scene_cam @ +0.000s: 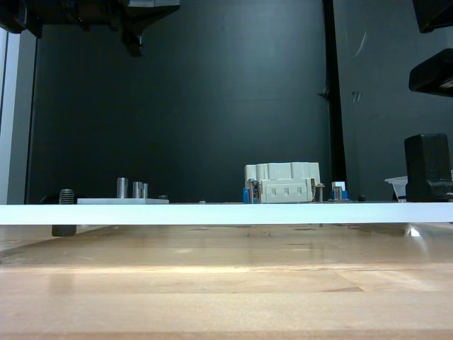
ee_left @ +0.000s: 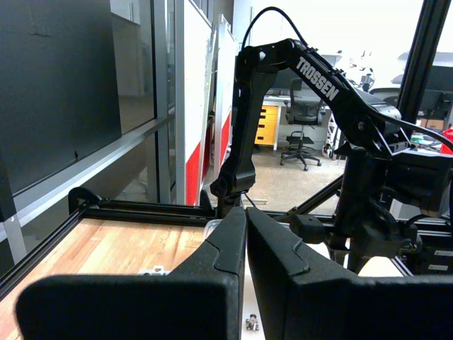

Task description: Pick the 16mm bar and install on taskboard

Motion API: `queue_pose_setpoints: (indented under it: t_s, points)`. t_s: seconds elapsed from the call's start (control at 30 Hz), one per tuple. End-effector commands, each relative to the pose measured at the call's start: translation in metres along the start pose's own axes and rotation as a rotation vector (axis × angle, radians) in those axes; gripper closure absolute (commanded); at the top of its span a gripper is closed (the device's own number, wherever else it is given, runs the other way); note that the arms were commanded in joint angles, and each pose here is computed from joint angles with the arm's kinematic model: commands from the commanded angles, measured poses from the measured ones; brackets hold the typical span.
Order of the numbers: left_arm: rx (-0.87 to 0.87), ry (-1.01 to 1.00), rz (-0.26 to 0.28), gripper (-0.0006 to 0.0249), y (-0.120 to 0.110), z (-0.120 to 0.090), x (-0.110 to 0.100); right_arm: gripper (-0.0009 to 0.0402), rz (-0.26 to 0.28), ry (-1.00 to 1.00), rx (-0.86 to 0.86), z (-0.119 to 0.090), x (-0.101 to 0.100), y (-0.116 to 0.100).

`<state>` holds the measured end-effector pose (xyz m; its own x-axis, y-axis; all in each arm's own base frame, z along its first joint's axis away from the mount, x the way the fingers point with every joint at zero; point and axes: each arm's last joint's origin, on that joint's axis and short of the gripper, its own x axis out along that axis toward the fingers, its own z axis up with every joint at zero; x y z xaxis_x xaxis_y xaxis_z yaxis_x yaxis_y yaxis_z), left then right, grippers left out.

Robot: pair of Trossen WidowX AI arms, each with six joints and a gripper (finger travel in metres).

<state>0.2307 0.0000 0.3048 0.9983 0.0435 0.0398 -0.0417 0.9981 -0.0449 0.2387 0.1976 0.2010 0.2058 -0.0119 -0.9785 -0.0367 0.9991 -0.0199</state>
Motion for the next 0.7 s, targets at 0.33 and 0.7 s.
queue_pose_setpoints:
  t_s: [0.33,0.7]
  points:
    - [0.0,0.0,0.0,0.0243,0.0,0.0,0.0,0.0385,0.008,-0.003,0.014,-0.001,0.002,0.001]
    - [0.0,0.0,0.0,0.0243,0.0,0.0,0.0,0.0385,0.015,-0.011,0.019,-0.005,0.012,0.0]
